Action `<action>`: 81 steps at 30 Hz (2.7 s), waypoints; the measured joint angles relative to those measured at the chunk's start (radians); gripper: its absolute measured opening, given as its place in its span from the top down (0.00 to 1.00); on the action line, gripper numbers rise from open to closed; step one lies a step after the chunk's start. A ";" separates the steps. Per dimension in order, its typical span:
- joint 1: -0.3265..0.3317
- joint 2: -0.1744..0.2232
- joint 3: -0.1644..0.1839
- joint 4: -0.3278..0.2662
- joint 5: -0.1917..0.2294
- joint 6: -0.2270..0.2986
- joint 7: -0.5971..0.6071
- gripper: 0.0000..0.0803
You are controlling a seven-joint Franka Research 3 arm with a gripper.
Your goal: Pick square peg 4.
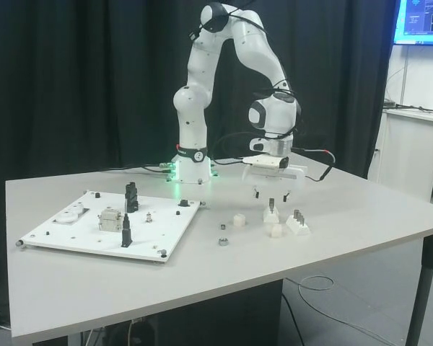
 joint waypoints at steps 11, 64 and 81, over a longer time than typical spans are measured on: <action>-0.048 0.011 0.065 -0.018 0.010 0.034 0.004 0.00; -0.155 0.003 0.163 -0.013 0.012 0.094 0.042 0.81; -0.178 -0.051 0.159 -0.013 0.011 0.056 0.037 0.81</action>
